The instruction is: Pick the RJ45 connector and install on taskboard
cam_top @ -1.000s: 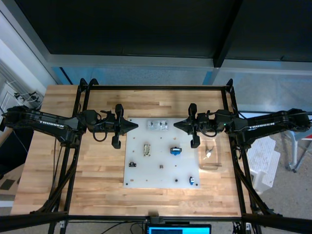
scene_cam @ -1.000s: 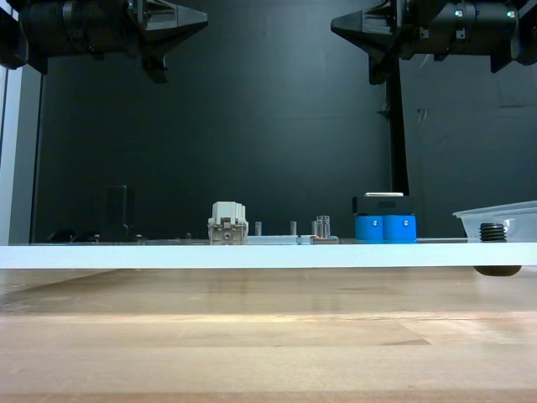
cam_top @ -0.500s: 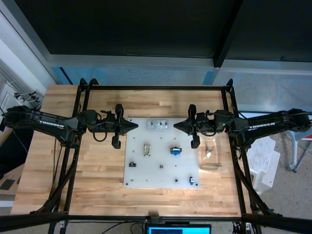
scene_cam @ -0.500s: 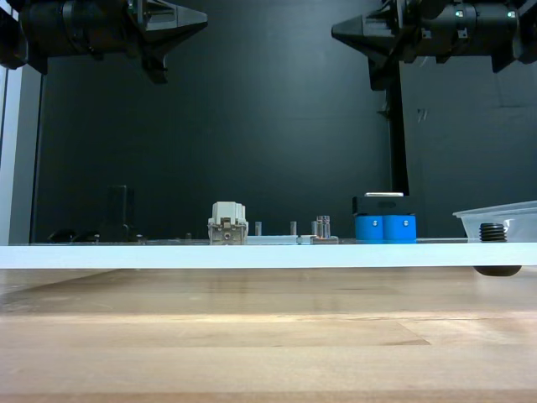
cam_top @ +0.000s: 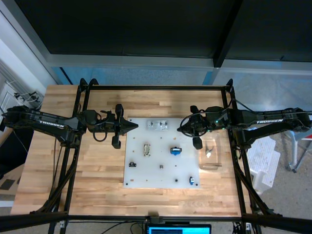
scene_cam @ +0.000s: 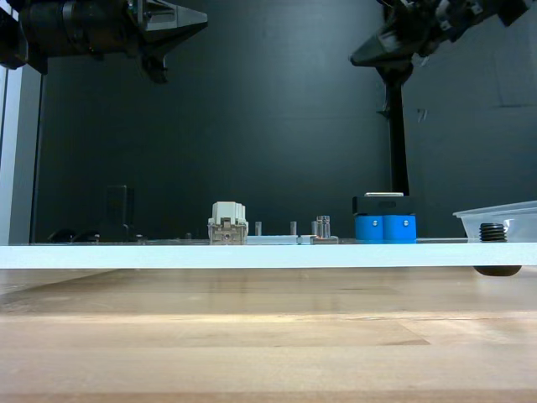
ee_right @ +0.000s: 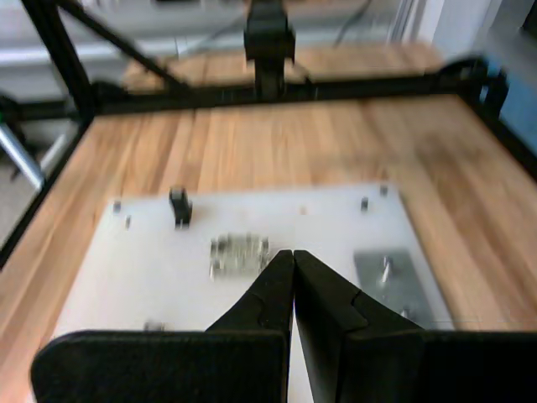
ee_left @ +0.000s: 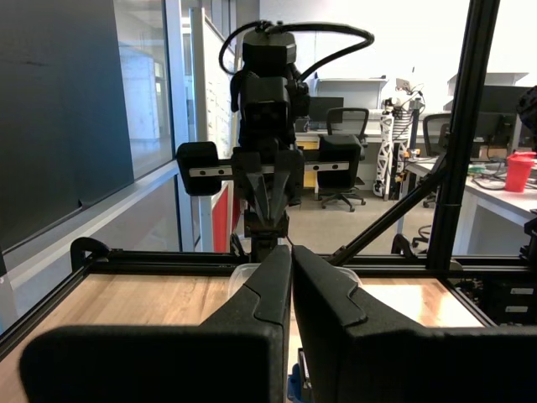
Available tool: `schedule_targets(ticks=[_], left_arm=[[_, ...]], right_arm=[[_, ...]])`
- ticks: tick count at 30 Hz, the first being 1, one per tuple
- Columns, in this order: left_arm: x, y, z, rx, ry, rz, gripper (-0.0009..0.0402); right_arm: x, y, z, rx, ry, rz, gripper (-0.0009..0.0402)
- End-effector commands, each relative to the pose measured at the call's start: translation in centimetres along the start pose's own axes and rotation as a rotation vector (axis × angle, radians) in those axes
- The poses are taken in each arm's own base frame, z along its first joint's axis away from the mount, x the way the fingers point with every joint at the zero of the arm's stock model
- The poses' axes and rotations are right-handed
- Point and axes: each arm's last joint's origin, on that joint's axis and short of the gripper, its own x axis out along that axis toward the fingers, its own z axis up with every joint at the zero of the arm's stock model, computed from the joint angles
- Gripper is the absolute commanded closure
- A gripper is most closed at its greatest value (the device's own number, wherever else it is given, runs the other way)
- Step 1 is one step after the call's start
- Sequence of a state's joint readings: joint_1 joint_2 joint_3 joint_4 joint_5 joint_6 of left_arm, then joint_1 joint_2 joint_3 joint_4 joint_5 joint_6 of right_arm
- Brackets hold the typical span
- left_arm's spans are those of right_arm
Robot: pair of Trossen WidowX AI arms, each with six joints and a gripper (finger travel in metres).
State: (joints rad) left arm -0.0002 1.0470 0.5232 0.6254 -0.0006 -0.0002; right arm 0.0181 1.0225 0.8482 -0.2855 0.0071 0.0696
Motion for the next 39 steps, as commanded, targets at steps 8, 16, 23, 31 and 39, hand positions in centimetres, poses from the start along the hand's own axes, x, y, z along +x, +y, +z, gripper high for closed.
schedule_targets(ticks=[8, 16, 23, 31, 39], left_arm=[[0.0, 0.0, 0.0, 0.000, 0.000, 0.000, 0.0393], [0.0, 0.0, 0.0, 0.000, 0.000, 0.000, 0.0393], [0.0, 0.0, 0.0, 0.000, 0.000, 0.000, 0.0393], [0.0, 0.0, 0.0, 0.000, 0.000, 0.000, 0.0393], [0.0, 0.0, 0.0, 0.000, 0.000, 0.000, 0.0393]], right_arm=[[-2.4, 0.1, 0.2, 0.000, 0.255, -0.024, 0.0393], [-4.6, 0.2, -0.1, 0.009, 0.428, -0.050, 0.0393], [-6.7, 0.2, -1.2, 0.021, 0.519, -0.056, 0.0393], [-8.6, 0.7, -2.5, 0.017, 0.633, -0.051, 0.0393], [-9.6, 2.1, -3.4, 0.013, 0.731, -0.037, 0.0393]])
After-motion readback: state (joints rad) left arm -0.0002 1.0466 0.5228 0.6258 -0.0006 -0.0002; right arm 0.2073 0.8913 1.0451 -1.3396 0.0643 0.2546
